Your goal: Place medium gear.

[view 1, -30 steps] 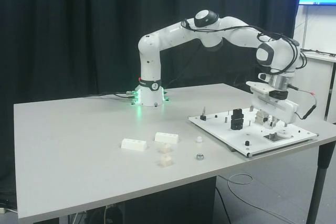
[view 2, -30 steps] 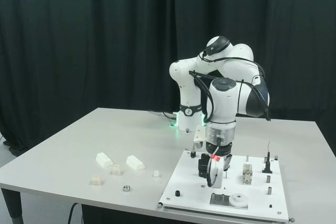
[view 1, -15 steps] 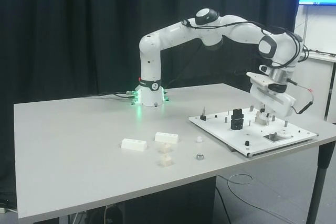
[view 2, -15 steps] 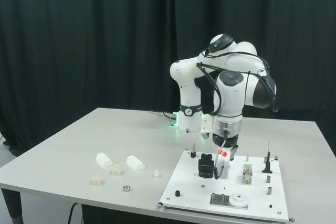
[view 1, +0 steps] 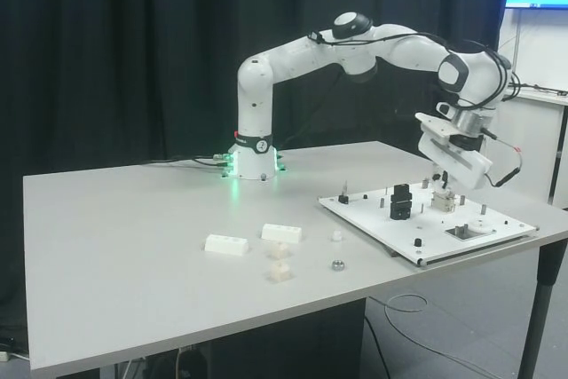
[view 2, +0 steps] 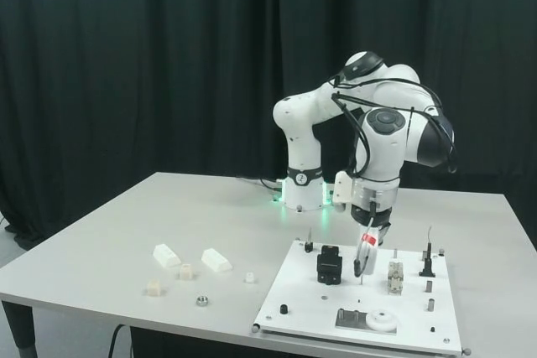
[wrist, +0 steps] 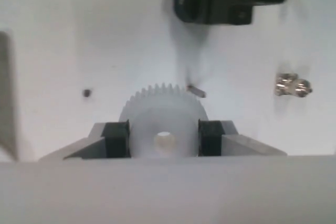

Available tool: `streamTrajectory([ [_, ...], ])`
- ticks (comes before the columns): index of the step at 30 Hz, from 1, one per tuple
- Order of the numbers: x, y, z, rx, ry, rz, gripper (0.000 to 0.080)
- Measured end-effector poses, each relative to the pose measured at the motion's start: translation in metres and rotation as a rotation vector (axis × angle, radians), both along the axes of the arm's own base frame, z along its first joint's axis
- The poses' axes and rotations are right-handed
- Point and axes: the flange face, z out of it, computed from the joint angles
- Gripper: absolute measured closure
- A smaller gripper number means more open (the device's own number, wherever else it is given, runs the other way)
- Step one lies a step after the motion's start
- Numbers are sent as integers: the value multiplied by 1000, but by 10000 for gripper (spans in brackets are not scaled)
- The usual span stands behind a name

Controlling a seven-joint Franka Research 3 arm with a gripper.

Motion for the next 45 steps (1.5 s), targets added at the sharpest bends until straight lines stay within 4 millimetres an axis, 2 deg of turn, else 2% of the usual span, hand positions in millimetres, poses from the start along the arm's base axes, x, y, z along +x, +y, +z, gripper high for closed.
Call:
streamTrajectory([
  [8,-21,-1,-2,-22,15,2,529],
  [16,-39,-15,1,-45,23,9,529],
  [30,-65,-72,8,-91,33,35,529],
  [45,-82,-130,14,-90,25,56,529],
])
